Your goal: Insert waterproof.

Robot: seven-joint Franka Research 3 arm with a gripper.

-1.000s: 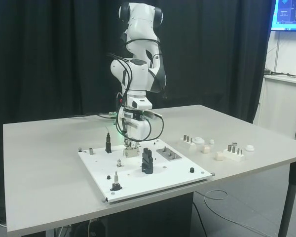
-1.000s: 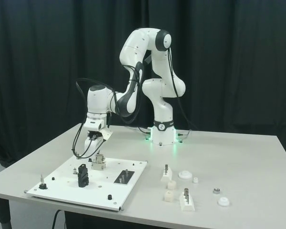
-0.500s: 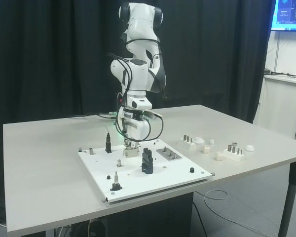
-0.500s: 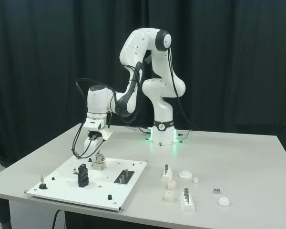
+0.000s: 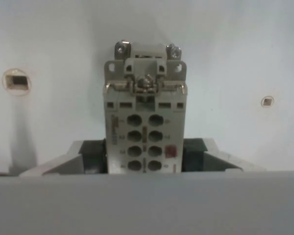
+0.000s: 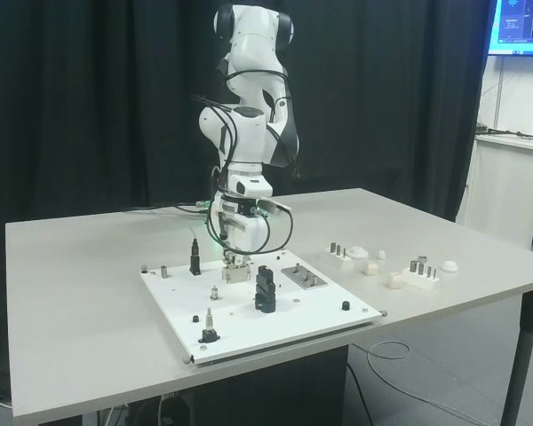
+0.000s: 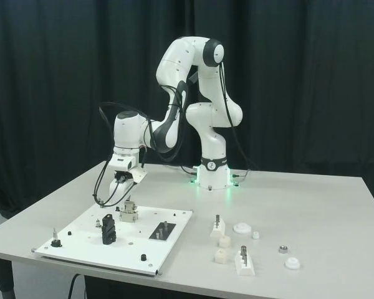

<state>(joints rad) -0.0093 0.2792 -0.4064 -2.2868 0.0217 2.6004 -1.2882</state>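
The waterproof connector is a grey block with several round holes and a screwed clamp on top. It stands upright on the white board, near the board's middle back. My gripper hangs straight down over it, and its fingers lie against both sides of the block with no gap showing. From the room, the gripper sits right on top of the connector. The second room view shows the same gripper and connector. The lower part of the block is hidden.
On the board stand a black clamp block, a black post, a peg on a black foot and a grey plate with pins. White holders and small parts lie on the grey table beside the board.
The arm has shifted only very slightly upward. The connector and the other parts on the board stay where they were.
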